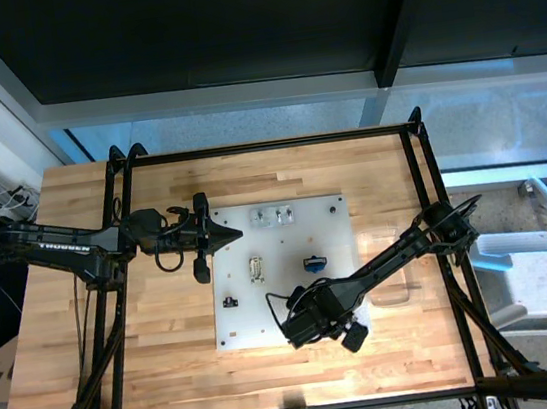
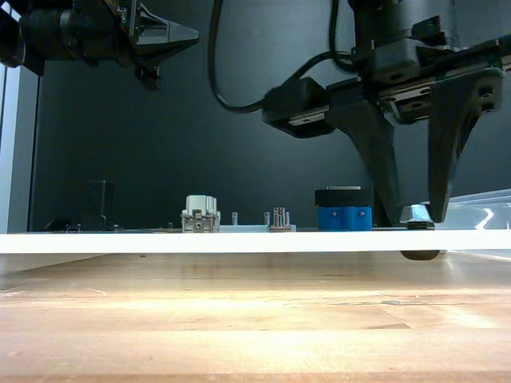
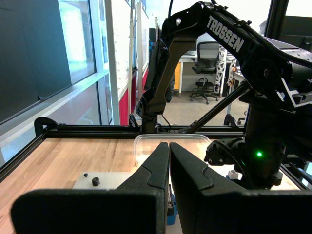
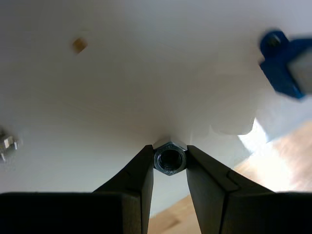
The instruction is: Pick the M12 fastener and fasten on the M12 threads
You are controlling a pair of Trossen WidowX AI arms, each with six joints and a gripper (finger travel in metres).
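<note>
The small silver M12 fastener (image 4: 169,158) is pinched between my right gripper's (image 4: 169,168) fingers, its hole facing the camera just above the white board (image 4: 146,87). In the low view my right gripper (image 2: 415,217) points straight down near the board's near right edge. The nut (image 2: 417,212) sits at board level on a short dark piece (image 2: 419,226) that looks like the M12 threads. I cannot tell whether it is on its stud. From above, the right arm (image 1: 318,312) covers that spot. My left gripper (image 1: 225,235) hangs shut and empty over the board's far left edge.
A blue connector block (image 2: 343,215) stands just left of the right gripper. Small grey connectors (image 2: 200,217) and a silver post (image 2: 235,217) stand mid-board. A clear tray (image 1: 398,294) lies on the wood right of the board (image 1: 238,320). A black frame (image 1: 266,146) rims the table.
</note>
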